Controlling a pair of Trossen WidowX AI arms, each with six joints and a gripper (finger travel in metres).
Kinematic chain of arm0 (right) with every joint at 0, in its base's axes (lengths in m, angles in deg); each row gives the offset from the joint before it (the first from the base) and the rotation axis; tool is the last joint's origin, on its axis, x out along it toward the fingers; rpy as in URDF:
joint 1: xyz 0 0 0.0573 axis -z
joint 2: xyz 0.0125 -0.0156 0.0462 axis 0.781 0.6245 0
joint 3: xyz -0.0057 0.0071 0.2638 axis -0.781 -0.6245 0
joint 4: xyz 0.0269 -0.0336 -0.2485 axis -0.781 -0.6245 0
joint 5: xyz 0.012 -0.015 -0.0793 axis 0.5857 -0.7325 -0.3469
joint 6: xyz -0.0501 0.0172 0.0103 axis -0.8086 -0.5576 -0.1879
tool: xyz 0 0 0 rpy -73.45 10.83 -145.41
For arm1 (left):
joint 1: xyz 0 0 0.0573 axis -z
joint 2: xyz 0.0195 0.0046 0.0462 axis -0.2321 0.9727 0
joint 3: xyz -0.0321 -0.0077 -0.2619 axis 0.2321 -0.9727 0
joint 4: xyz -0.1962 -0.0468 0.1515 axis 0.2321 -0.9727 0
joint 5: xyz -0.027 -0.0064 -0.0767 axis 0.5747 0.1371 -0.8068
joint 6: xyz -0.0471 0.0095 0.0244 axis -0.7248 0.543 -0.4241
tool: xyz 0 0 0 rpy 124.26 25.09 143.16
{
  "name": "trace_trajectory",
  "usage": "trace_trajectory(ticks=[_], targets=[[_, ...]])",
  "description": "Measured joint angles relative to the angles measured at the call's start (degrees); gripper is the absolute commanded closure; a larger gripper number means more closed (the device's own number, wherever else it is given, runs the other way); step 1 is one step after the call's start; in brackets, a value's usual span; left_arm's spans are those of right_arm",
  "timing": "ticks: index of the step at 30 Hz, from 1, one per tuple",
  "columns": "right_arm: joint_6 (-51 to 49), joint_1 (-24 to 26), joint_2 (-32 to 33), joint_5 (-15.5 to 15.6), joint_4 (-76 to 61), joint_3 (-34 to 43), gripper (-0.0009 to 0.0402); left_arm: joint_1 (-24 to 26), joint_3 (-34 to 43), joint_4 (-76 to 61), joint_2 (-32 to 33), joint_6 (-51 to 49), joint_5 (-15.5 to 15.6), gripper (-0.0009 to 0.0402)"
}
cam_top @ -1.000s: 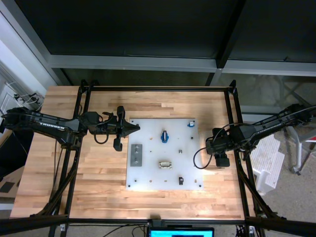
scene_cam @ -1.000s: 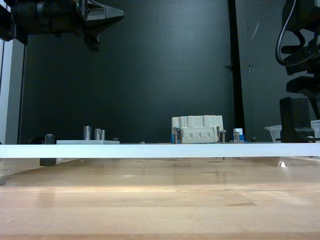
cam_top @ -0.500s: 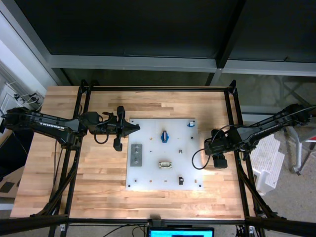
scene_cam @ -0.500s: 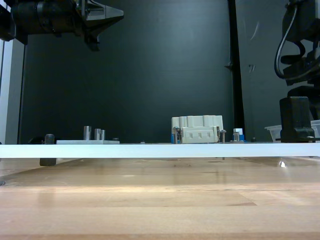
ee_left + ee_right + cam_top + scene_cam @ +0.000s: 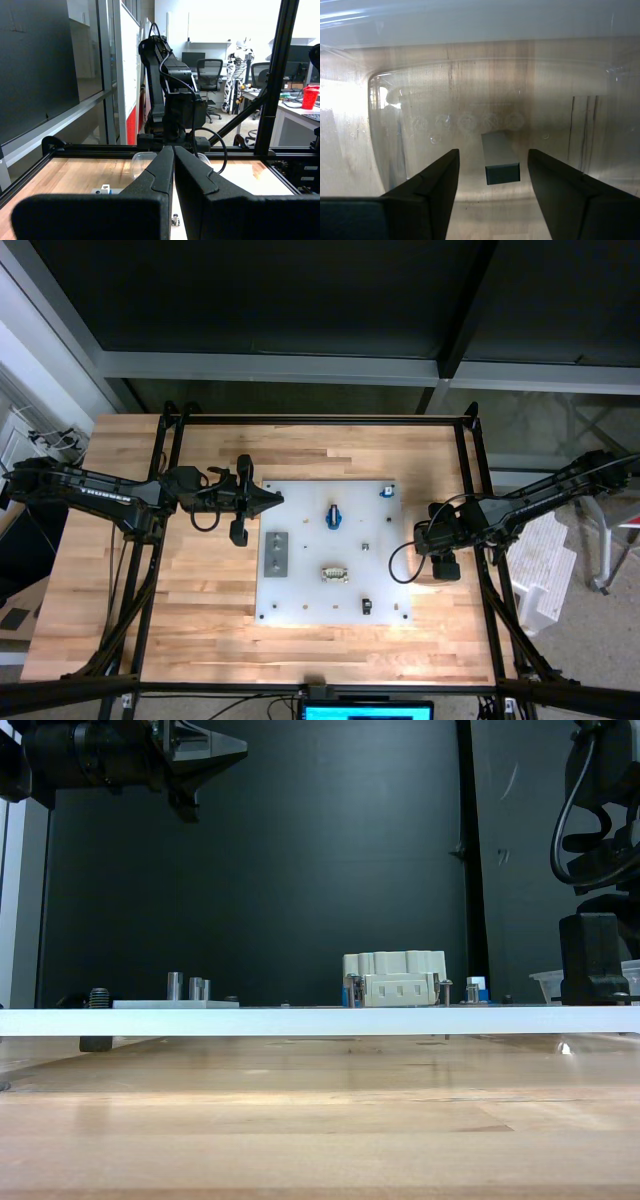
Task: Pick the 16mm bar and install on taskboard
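Grey 16mm bar (image 5: 500, 159): lying free in clear bin (image 5: 410, 100) on table (image 5: 150, 620), right of taskboard (image 5: 300, 590). Straddling it with right claw (image 5: 447, 566) released, approaching for picking; likely needing lowering, then clenching. Hovering left claw (image 5: 270, 499), clenched and empty, above taskboard's left edge.

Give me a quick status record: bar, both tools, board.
bar: grey, lying free on the floor of a clear bin; not held, not on the board
right tool: open, pointing down into the bin beside the board's right edge, straddling the bar without touching it
left tool: shut, empty, raised above the board's left edge
board: white, mid-table, no bar seen seated on it
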Motion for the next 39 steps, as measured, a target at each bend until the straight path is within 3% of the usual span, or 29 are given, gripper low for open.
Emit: trace_trajectory(ticks=[25,39], targets=[[0.1,0.2,-0.1,0.0,0.0,0.1,0.0395,0.0,0.0,0.0,0.0,0.0,0.0,0.0393],[-0.5,0.2,-0.2,0.0,-7.8,7.7,0.0394,0.0,0.0,0.0,0.0,0.0,0.0,0.0393]])
